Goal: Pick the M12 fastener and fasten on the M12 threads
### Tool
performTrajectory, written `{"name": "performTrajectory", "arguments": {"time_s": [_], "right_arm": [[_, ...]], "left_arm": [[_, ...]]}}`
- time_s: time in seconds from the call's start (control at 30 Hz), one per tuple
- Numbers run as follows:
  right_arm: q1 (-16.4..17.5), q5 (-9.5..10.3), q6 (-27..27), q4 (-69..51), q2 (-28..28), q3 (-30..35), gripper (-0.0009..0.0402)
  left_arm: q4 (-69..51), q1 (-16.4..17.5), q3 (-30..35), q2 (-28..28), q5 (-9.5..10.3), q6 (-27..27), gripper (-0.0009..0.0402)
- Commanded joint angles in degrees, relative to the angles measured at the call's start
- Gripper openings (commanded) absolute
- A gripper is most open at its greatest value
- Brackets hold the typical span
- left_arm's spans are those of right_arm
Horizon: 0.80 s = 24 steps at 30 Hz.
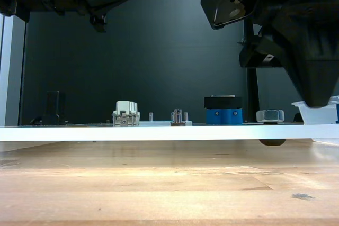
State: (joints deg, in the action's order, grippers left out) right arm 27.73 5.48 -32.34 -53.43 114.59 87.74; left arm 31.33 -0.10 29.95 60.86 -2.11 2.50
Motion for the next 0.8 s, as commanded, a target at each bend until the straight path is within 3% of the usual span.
{"name": "performTrajectory", "arguments": {"time_s": [0.03, 0.13, 0.23, 0.4, 0.57, 0.6, 0.63, 0.7, 0.73, 0.8], "right_arm": [[-0.07, -3.58, -0.24, -0.50, -0.20, 0.52, 0.0000], [-0.15, -7.87, -0.31, -1.01, -0.20, 0.90, 0.0000], [-0.24, -10.12, -0.24, -1.09, 0.04, 0.87, 0.0000], [-0.24, -11.45, -0.39, -0.57, 0.98, 0.55, 0.0000], [-0.20, -11.17, -0.46, 0.26, 1.25, 0.55, 0.0000], [-0.20, -9.94, -0.46, 0.46, 1.22, 0.55, 0.0000], [-0.20, -7.15, -0.33, 0.66, 1.14, 0.55, 0.0000], [-0.26, 0.87, 1.33, 0.68, 1.01, 0.55, 0.0000], [-0.26, 3.78, 2.21, 0.72, 0.90, 0.55, 0.0000], [-0.24, 6.64, 3.41, 0.70, 0.87, 0.55, 0.0000]], "left_arm": [[0.02, 0.00, 0.00, 0.00, -0.02, -0.02, 0.0000], [0.00, 0.02, 0.00, 0.00, -0.02, -0.02, 0.0000], [0.02, 0.02, 0.00, 0.00, -0.02, 0.00, 0.0000], [0.02, 0.02, 0.00, 0.00, -0.02, -0.02, 0.0000], [0.00, 0.02, 0.00, 0.00, -0.02, -0.02, 0.0000], [0.02, 0.02, 0.00, 0.00, -0.02, -0.02, 0.0000], [0.02, 0.00, 0.00, 0.00, -0.02, 0.00, 0.0000], [0.02, 0.02, 0.00, 0.00, -0.02, -0.02, 0.0000], [0.02, 0.02, 0.00, 0.00, -0.02, 0.00, 0.0000], [0.02, 0.02, 0.00, 0.00, -0.02, -0.02, 0.0000]]}}
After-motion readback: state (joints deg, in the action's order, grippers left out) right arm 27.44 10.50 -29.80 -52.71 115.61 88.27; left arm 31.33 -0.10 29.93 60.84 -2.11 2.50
